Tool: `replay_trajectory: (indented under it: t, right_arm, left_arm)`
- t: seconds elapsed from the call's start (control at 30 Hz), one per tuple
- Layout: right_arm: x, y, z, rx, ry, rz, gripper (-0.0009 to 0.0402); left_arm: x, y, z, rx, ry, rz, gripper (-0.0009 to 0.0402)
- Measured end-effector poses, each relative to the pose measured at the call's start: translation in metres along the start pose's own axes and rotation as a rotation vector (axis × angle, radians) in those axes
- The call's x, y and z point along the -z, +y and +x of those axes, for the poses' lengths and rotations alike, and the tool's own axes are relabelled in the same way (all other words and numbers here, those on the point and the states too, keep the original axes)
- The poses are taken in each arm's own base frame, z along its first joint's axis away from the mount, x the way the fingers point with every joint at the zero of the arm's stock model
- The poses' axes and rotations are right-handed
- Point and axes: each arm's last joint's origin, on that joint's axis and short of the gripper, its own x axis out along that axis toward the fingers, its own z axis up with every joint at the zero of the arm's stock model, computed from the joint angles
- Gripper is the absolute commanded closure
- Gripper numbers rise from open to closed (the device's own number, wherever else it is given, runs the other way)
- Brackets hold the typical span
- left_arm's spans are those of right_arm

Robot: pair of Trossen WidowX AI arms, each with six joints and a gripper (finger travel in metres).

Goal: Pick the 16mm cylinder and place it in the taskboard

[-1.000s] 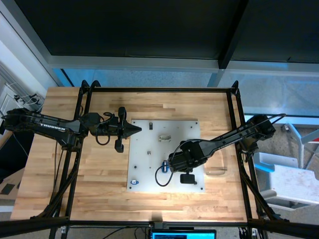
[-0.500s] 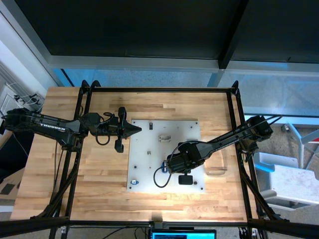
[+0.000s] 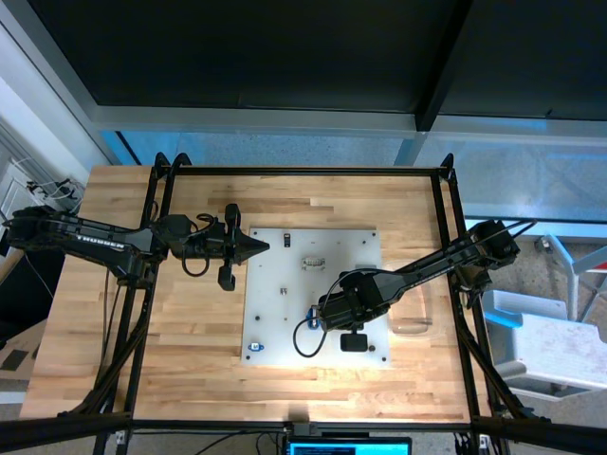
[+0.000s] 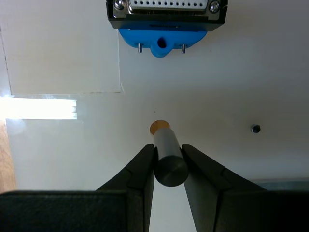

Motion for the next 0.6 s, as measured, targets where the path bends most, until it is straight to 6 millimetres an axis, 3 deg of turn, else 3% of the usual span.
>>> replay_trajectory:
  t: [0.6]
  right_arm:
    - [0.0012, 0.0, 0.0041, -0.002, -0.006, 0.001, 0.0361]
  left_arm:
    - [-0.0001, 0.0, 0.0, 0.0, 0.0, 0.0, 0.0393]
